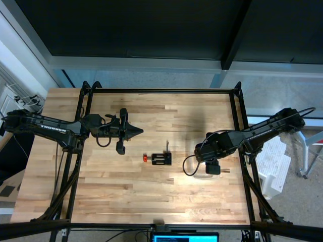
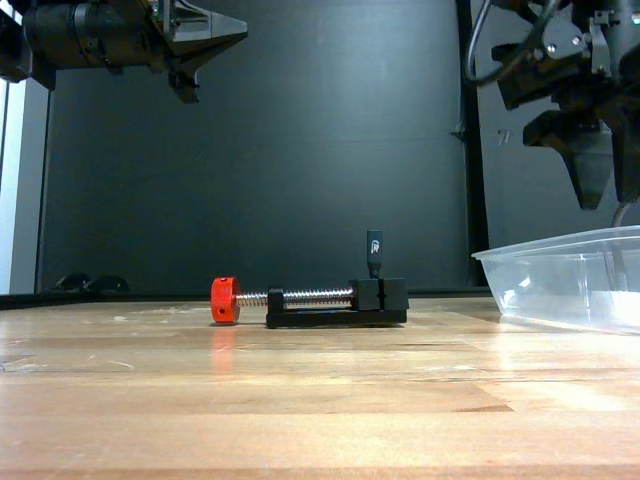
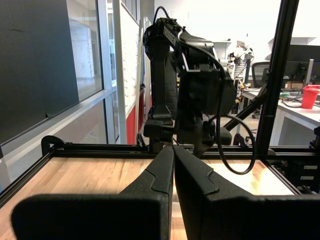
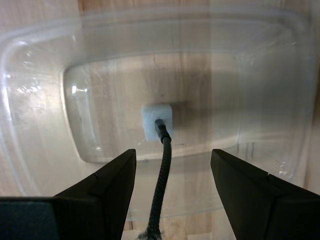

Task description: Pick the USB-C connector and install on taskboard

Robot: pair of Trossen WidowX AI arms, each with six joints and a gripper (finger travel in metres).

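Your right gripper (image 4: 173, 153) hangs empty, fingers spread wide, over the clear tray (image 2: 560, 272) at the low view's right edge, where the USB-C connector (image 4: 163, 150) lies touching a white cube (image 4: 156, 114), while the taskboard (image 2: 385, 298) sits mid-frame and the left gripper (image 2: 240, 36), fingers pressed together on nothing, hovers upper left.

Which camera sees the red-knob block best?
The low view: the taskboard shows side-on, knob and pin clear. The high view shows it tiny. Wrist views miss it: left hand shut, high up; right hand open above the tray.
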